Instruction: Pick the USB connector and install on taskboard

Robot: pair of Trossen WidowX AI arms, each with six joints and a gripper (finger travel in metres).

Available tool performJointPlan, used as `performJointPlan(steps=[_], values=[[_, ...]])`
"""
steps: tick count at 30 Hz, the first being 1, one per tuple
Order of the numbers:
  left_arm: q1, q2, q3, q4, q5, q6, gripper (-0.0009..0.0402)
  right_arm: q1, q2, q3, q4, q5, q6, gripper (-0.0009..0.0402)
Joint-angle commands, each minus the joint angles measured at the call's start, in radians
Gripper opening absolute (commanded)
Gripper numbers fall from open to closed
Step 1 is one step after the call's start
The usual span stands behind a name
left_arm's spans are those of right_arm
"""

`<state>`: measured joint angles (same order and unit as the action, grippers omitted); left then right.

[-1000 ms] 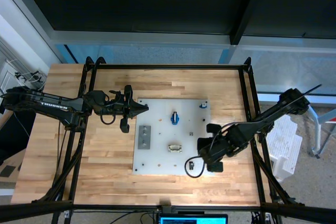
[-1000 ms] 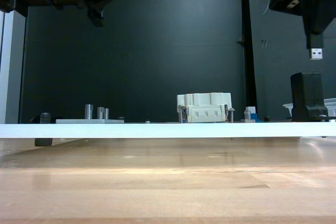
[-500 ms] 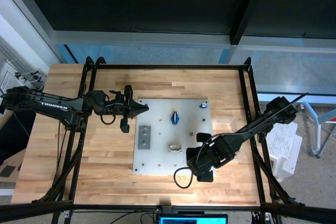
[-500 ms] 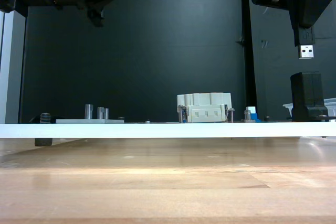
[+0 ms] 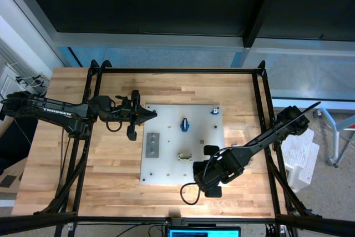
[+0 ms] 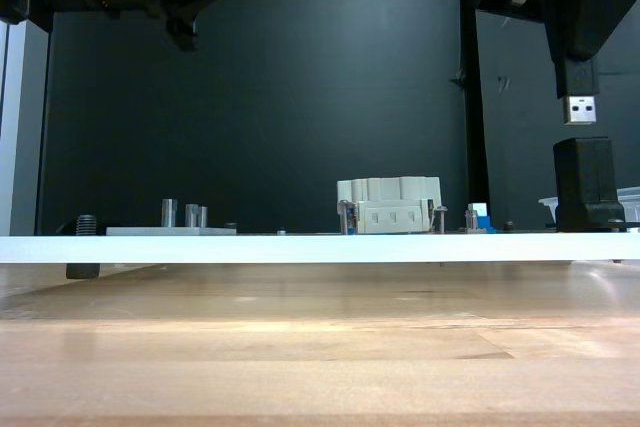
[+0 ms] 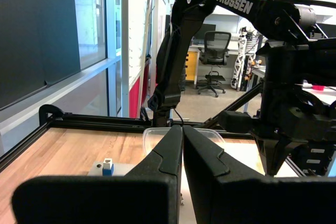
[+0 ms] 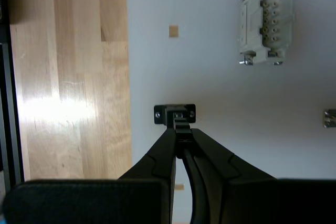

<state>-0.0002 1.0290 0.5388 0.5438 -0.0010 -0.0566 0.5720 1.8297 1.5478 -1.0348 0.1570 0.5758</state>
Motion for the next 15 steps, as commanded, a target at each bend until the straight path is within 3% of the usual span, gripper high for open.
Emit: performJointPlan(steps=[1,15], values=[[0.0,0.0,0.0,0.0,0.0,0.0,0.0,0.0,0.002,-0.001,0.001,0.003,-0.008,0.0],[0.0,0.0,0.0,0.0,0.0,0.0,0.0,0.0,0.002,-0.018,0.01,-0.001,-0.012,0.0]])
